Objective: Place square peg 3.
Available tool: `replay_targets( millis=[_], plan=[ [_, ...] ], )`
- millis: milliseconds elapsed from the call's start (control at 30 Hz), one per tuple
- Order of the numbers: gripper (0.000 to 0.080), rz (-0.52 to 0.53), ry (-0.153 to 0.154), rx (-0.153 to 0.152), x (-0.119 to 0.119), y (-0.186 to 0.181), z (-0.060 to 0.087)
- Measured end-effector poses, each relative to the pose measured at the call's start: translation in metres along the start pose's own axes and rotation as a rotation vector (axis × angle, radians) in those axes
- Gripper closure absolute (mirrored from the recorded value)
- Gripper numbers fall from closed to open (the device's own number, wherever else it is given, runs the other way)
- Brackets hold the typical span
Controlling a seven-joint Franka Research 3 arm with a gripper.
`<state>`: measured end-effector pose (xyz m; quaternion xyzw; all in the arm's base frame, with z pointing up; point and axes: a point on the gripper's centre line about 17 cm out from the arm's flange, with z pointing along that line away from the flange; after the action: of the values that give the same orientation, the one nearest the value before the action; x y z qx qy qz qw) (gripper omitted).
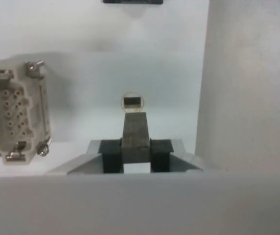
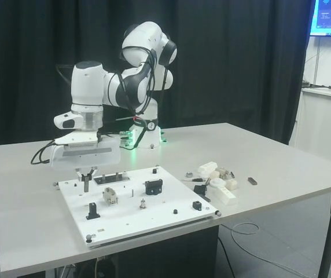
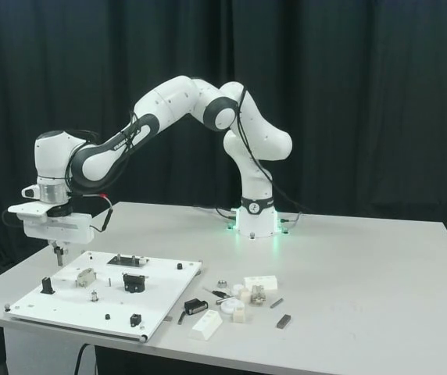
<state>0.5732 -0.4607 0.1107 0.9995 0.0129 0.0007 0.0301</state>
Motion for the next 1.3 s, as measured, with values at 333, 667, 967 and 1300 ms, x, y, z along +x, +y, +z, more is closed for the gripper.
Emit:
replay_targets(
  millis=[333, 667, 967, 1300],
  plan=[
    [0.0689, 0.006, 0.0, -0.008, -0.0017, 0.0041, -0.0036],
    [0.0689, 0.016, 0.005, -0.017, -0.0013, 0.0075, -0.0048],
    [0.0689, 0.019, 0.008, -0.02, -0.0004, 0.0085, -0.0052],
    [0.0689, 0.02, 0.01, -0.023, 0.0001, 0.0091, -0.0055]
  ],
)
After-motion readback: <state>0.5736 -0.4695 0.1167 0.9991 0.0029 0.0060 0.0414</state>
